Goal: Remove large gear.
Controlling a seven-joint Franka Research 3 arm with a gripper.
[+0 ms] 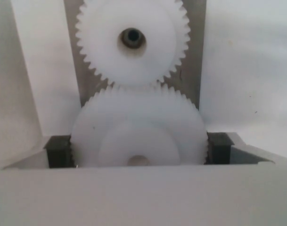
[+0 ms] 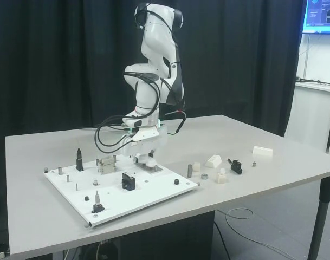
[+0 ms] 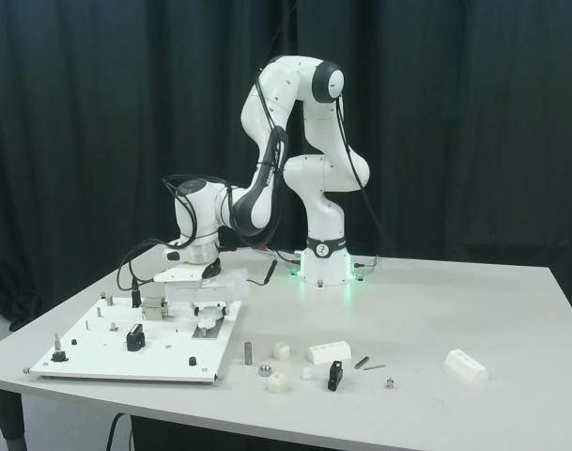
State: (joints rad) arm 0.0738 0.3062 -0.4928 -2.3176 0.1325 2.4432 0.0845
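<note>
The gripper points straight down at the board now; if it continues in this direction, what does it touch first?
Most likely the large gear. In the wrist view the gripper already has a black finger on each side of it, so further descent would seat it lower on the gear, then reach the grey plate. Depth is hard to judge.

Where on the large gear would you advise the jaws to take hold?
Grip the large gear across its toothed rim at opposite sides, coming straight down from above. It lies flat, meshed with the second gear, so the sides by the black fingers are free.
</note>
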